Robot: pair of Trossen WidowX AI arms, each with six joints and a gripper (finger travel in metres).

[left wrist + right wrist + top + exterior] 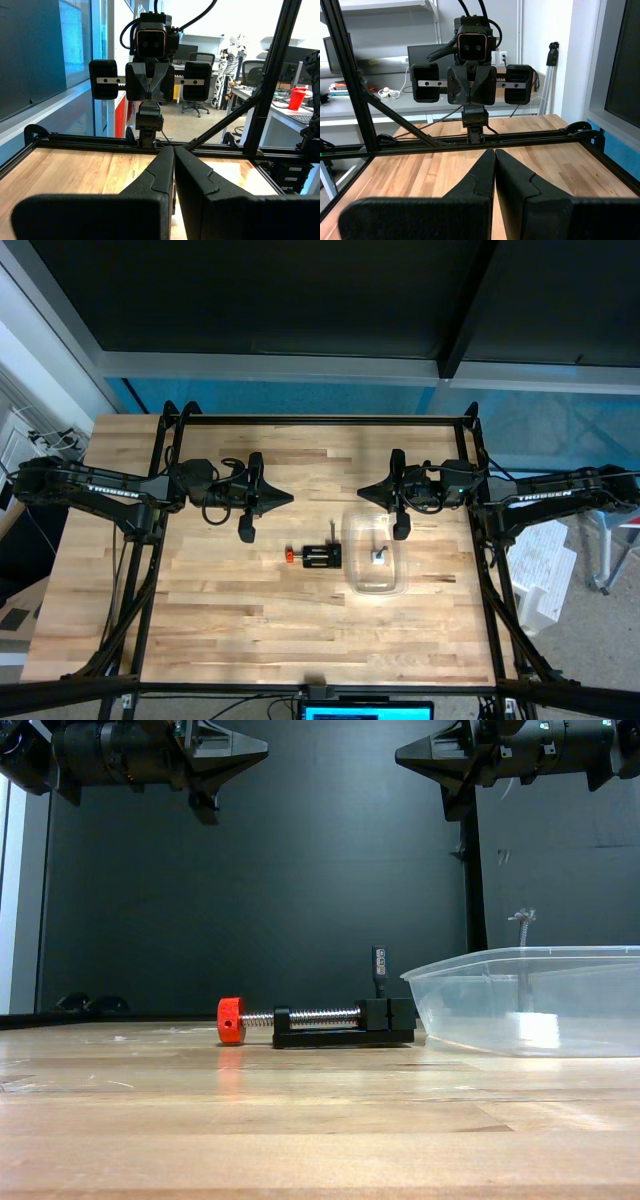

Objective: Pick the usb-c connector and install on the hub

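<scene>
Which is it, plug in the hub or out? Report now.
Out: the plug sits in the clear tub, apart from the hub. The left gripper and right gripper hang shut, high above the table.

left gripper (290, 497): raised, jaws closed | right gripper (360, 492): raised, jaws closed

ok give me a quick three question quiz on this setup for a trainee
1. Fill in: the vise at mid-table has a ___ knob.
2. True or false: the left gripper and the right gripper are both shut, empty and raised above the table.
3. Where does the usb-c connector lie? A) free in the clear tray B) held by the left gripper C) held by the right gripper

Key: 1 red; 2 true; 3 A
</scene>
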